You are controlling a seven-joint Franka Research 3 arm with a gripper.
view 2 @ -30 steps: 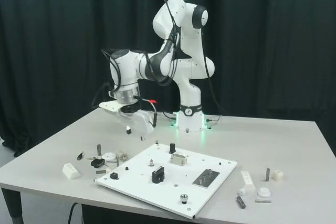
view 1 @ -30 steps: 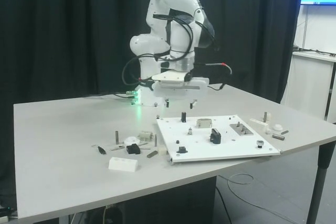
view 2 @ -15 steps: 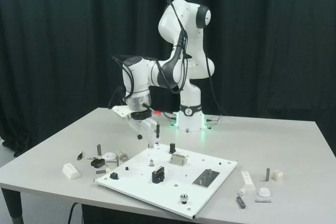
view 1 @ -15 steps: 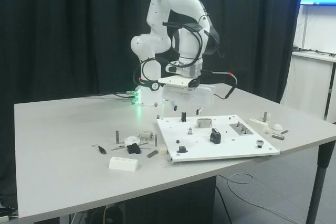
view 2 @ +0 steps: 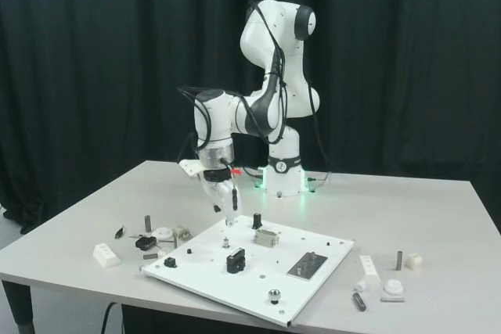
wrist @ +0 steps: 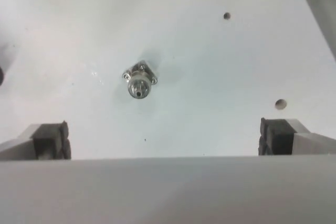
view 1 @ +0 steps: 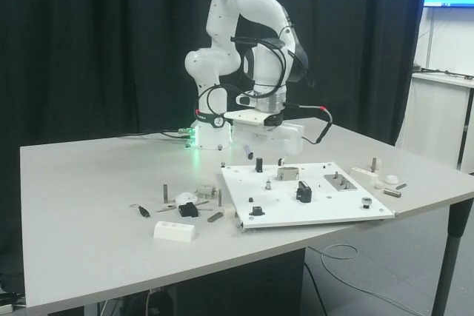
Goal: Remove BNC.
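The BNC [wrist: 139, 82] is a small metal socket with a square flange, standing upright on the white board [wrist: 220, 61]. In the wrist view it lies ahead of the gap between my fingers, not between them. My gripper [wrist: 163, 137] is open, its black pads [wrist: 52, 140] wide apart with nothing held. From the first room view the gripper [view 1: 265, 159] hovers over the board's far left part, a little above the BNC [view 1: 267, 183]. The second room view shows the gripper [view 2: 225, 210] above the BNC [view 2: 226, 242] as well.
On the board [view 1: 326, 209] stand a black peg [view 1: 258, 164], a grey metal block [view 1: 288, 173], a black connector [view 1: 303, 192] and a grey plate [view 1: 340, 182]. Loose parts and a white block [view 1: 174, 231] lie left of the board; more small parts [view 1: 381, 179] lie right of it.
The arm has swung from behind the board's left corner to over the board, and the gripper has come down toward the BNC. Its fingers stay open.
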